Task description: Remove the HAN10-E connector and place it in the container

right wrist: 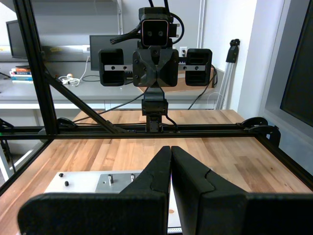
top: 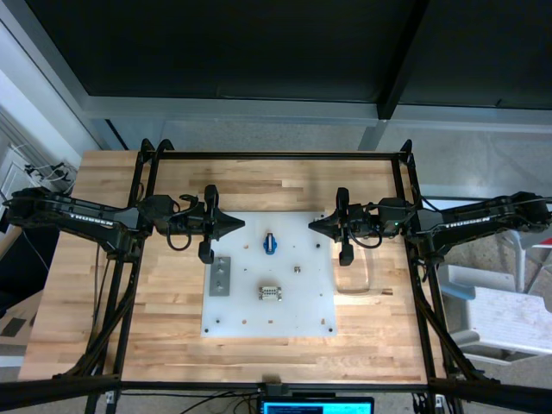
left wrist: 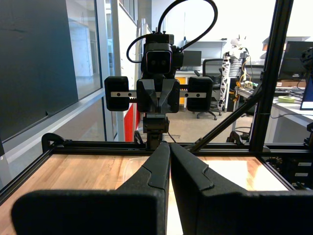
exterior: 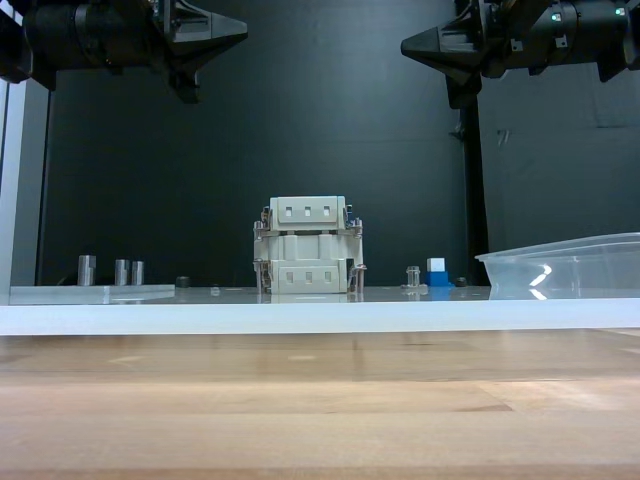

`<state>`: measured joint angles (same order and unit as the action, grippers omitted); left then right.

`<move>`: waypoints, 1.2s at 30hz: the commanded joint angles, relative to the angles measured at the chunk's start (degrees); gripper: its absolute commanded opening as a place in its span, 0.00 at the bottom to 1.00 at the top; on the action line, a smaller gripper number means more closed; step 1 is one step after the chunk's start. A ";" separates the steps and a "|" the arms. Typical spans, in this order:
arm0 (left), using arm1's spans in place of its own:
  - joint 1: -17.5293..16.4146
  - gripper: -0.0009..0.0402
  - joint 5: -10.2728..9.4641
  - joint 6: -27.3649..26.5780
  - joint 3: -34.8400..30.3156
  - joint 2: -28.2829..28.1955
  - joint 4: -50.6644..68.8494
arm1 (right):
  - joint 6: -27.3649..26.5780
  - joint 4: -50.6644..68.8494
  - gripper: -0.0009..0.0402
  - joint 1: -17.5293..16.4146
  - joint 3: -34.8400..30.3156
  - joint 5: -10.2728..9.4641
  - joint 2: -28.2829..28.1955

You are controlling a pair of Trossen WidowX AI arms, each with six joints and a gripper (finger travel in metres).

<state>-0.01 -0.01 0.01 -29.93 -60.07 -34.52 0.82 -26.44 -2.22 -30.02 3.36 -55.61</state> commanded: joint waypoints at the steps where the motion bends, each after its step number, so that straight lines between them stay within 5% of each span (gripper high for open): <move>1: 0.02 0.02 0.00 0.02 -0.02 -0.02 0.00 | 0.02 -0.02 0.02 -0.07 0.00 0.02 0.00; 18: 0.02 0.02 0.00 0.02 -0.02 -0.02 0.00 | 0.57 1.09 0.02 -0.07 -2.49 -0.50 0.00; 28: 0.00 0.02 0.00 0.02 -0.02 -0.02 0.00 | 1.22 25.73 0.02 -0.13 -17.62 -0.48 -3.87; 36: 0.00 0.02 0.00 0.02 -0.02 -0.02 0.00 | 3.32 48.94 0.02 -0.44 -34.01 -0.46 -14.01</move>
<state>0.01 -0.01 0.03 -29.93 -60.07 -34.52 4.16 19.35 -2.52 -61.54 2.83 -67.94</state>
